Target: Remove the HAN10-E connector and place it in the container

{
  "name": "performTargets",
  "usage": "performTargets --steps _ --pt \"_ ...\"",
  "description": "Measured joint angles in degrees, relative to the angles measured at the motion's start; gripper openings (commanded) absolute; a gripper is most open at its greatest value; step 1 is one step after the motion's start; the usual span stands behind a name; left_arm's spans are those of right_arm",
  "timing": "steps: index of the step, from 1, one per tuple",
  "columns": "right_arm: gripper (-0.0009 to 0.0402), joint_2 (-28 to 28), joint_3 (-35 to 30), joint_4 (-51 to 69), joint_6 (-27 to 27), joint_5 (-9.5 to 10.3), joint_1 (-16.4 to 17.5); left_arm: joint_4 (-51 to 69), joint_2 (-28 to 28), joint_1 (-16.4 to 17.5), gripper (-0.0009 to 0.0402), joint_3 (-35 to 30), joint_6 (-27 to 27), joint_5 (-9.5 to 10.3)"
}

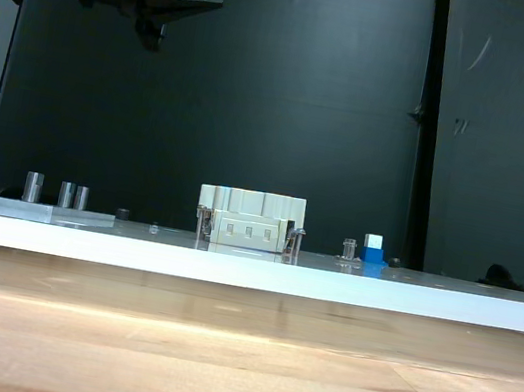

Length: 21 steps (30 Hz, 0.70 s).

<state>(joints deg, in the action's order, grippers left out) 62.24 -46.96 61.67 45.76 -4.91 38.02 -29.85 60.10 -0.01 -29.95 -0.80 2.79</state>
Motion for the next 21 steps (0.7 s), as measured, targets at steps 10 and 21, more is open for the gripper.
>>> performTargets --steps 10,21 --pt "0.0254 -0.28 -0.33 1.40 0.22 -0.02 0.11 0.02 0.00 0.00 0.0000 0.00 0.00 0.00" --pt "0.0254 -0.28 -0.33 1.51 0.24 -0.02 0.13 0.00 0.00 0.00 0.0000 0.02 -0.02 0.00"
